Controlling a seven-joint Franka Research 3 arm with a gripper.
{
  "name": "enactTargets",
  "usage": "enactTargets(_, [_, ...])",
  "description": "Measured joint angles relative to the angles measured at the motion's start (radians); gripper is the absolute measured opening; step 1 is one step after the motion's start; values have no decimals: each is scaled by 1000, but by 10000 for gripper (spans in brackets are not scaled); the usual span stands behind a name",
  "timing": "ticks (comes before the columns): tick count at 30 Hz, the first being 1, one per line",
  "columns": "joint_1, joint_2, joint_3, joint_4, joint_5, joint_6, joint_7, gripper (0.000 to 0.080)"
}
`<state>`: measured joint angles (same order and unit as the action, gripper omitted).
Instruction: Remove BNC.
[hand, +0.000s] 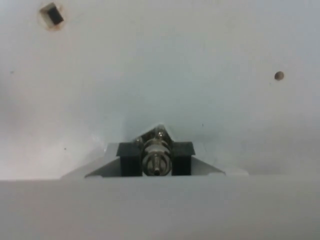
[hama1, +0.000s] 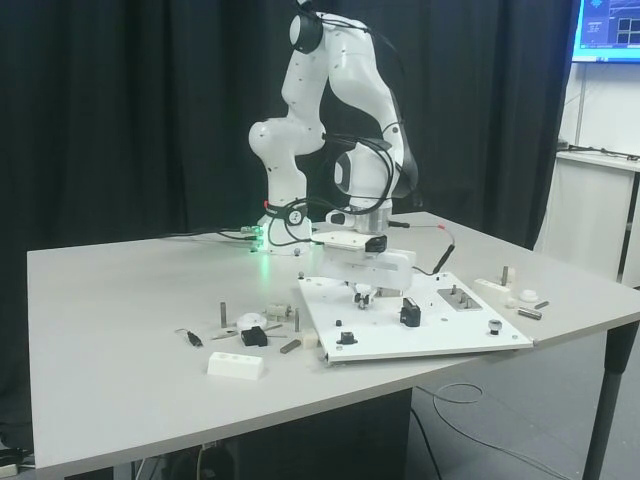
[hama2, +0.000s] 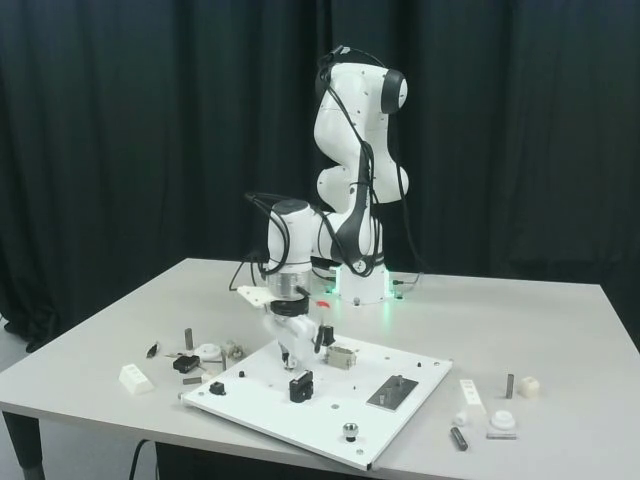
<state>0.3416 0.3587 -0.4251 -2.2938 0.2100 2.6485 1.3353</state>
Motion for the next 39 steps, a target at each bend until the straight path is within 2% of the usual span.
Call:
enactTargets(11, [-1, 0, 0, 1, 0, -3, -206, 122])
enactTargets(21, [-1, 0, 1, 3, -2, -6, -485, 120])
enactTargets(29, [-1, 0, 1, 5, -4, -10, -761, 120])
enactTargets(39, [-1, 0, 1, 6, -15, -15, -979, 120])
